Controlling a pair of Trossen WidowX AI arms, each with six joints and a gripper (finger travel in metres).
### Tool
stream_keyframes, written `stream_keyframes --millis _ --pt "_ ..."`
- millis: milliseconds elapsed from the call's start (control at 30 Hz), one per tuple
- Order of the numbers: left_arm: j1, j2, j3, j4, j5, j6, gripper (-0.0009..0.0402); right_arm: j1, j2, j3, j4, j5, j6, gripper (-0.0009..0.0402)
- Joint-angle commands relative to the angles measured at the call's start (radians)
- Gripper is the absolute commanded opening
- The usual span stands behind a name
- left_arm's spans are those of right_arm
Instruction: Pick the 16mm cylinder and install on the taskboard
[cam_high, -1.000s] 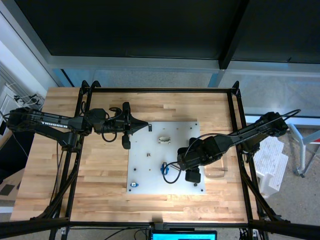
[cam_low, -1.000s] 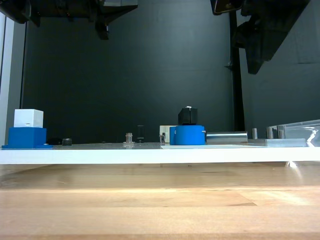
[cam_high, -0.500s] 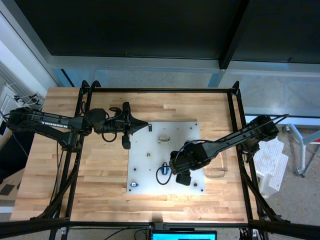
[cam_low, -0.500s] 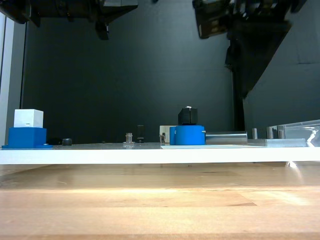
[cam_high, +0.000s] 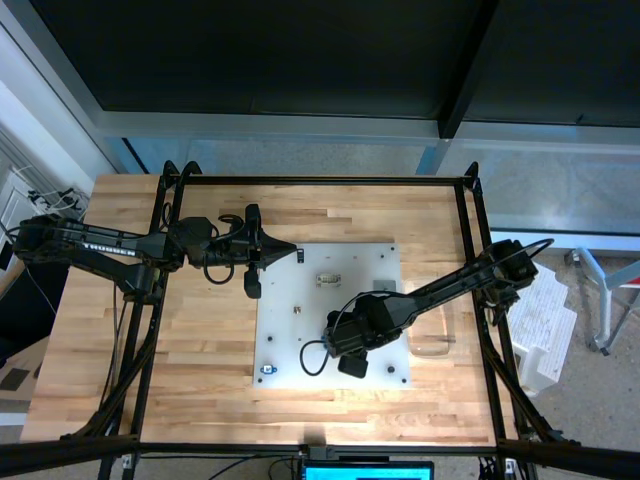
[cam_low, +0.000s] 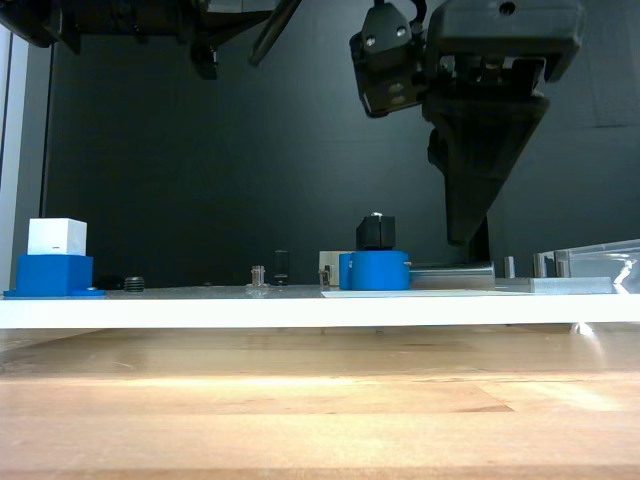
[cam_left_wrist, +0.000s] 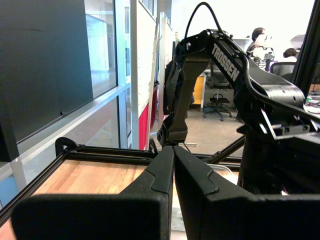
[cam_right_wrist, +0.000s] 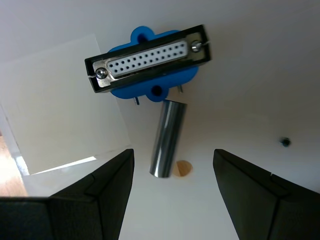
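My right gripper (cam_right_wrist: 172, 161) hovers, fingers apart, over the cylinder (cam_right_wrist: 168, 136), which lies flat on the board (cam_right_wrist: 250, 75) beside the blue fitting (cam_right_wrist: 172, 81). It looks like polished steel: stiff, likely slippery, prone to roll. I'd pinch it mid-length. My left gripper (cam_left_wrist: 173, 148), fingers together, hangs by the board's far-left corner.

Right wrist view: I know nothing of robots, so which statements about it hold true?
1. The right gripper, above the taskboard, has open jaws. True.
2. It holds the metal cylinder. False: the cylinder lies on the board below the open jaws, ungripped.
3. The cylinder lies beside the blue fitting. True.
4. The left gripper, raised over the board's far left corner, has open jaws. False: they are shut.
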Motion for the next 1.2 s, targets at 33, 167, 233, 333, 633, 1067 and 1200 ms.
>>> stream_keyframes --millis 33,167,233,333,633,1067,1200 --pt "0.000 0.000 0.000 0.001 0.000 0.000 0.0000 0.004 0.012 0.001 0.011 0.000 0.002 0.0220" --pt "0.000 0.000 0.000 0.000 0.000 0.000 0.0000 0.006 0.012 -0.003 0.011 0.001 0.004 0.0220" --pt "0.000 0.000 0.000 0.000 0.000 0.000 0.0000 0.006 0.012 -0.006 0.011 0.000 0.004 0.0220" --pt "0.000 0.000 0.000 0.000 0.000 0.000 0.0000 0.007 0.012 -0.017 0.012 0.001 0.004 0.0220" --pt "0.000 0.000 0.000 0.000 0.000 0.000 0.0000 0.009 0.049 -0.021 0.026 0.001 0.001 0.0219" --pt "0.000 0.000 0.000 0.000 0.000 0.000 0.0000 0.008 0.047 -0.034 0.038 0.001 0.000 0.0122" --pt "0.000 0.000 0.000 0.000 0.000 0.000 0.0000 0.008 0.047 -0.034 0.041 0.001 0.000 0.0086"
